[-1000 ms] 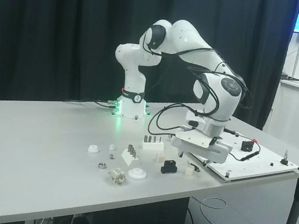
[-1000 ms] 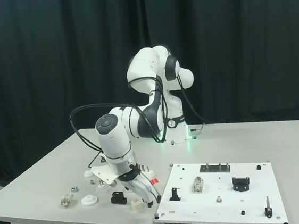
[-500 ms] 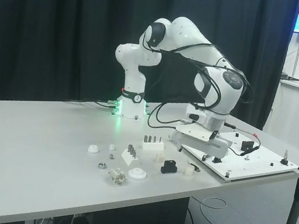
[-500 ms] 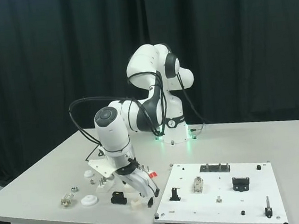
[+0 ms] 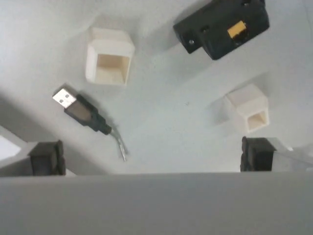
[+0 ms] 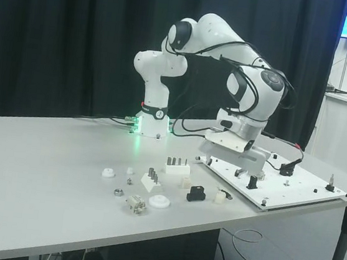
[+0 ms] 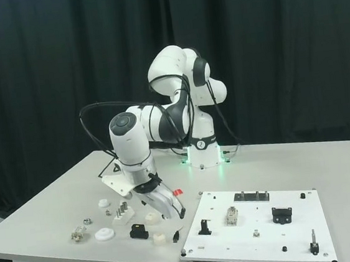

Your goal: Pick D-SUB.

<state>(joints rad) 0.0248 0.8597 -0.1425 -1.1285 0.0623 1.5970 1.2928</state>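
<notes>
Grey desk (image 6: 43, 171) in a room hung with black curtains, seen from the first room view. Nearest the front edge lies the D-SUB (image 6: 135, 204), a small metal connector, flat on the desk, untouched. Its long axis seems to run from 10 to 4 o'clock, though it is small here. Just beside it at 3 o'clock sits a white ring (image 6: 159, 202), then a black clip (image 6: 196, 193). Farther back, the end effector (image 6: 249, 171) hangs over the near edge of a white board (image 6: 305, 189). From it, the D-SUB lies well apart at about 8 o'clock. In the wrist view its black fingertips (image 5: 46, 157) stand wide apart, holding nothing, above a USB plug (image 5: 80, 110). No D-SUB shows there.
</notes>
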